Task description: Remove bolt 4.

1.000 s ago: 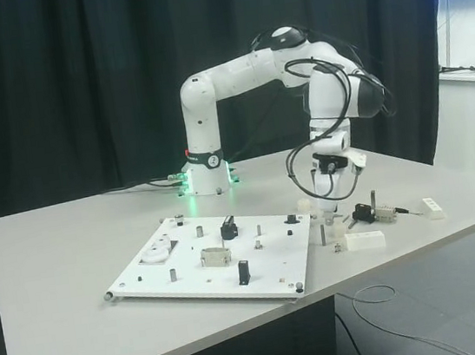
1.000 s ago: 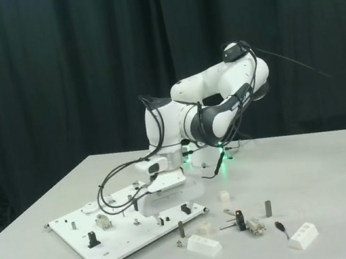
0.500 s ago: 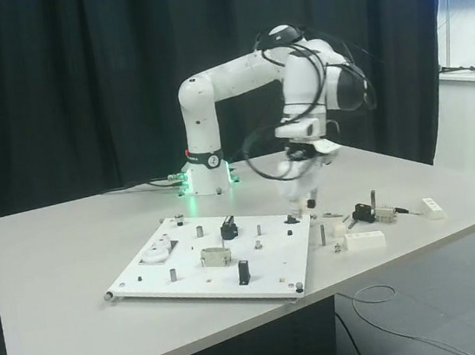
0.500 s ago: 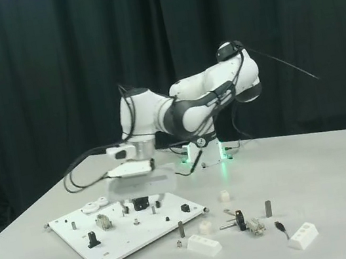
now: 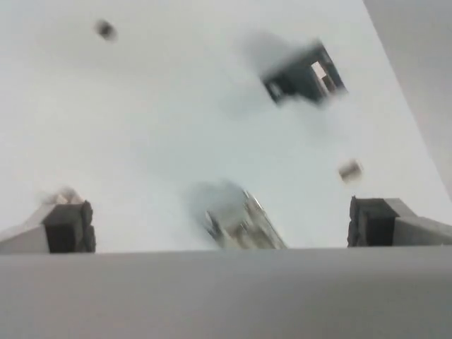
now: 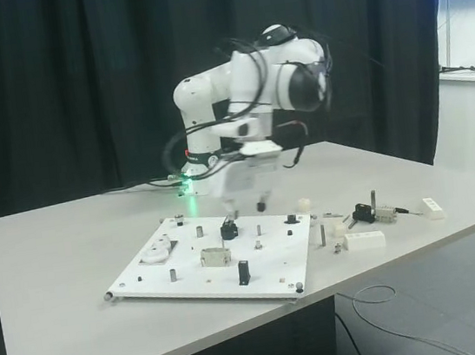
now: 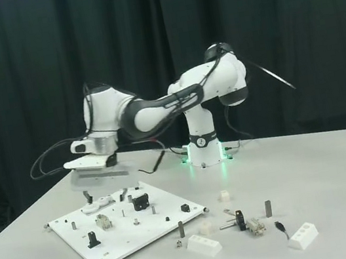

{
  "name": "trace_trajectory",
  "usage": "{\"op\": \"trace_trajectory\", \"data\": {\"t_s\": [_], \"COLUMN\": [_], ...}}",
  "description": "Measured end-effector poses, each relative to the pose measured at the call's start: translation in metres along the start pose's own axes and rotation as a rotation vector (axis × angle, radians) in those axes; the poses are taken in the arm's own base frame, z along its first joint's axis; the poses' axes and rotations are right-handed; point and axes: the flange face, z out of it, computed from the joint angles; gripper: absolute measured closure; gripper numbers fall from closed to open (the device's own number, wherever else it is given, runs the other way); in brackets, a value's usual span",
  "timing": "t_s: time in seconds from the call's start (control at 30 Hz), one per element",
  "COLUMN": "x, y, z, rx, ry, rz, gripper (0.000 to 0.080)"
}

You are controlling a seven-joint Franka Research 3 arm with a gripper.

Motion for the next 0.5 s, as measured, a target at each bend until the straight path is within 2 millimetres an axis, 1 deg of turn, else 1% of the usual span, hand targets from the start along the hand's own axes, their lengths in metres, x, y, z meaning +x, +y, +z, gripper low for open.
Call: {"op": "trace_trajectory", "data": {"t_s": [0.23,0.37,0.5], "x": [-0.003,-0.010,-0.019], "y": [0.053,0.081,0.105], "z": [0.008,0.013,0.017], "rx": [-0.012,-0.015,-0.014], "ry": [-0.046,-0.070,-0.092], "rz": [0.111,0.176,0.287], "gripper": [0.0003,0.0003,0.0003]}}
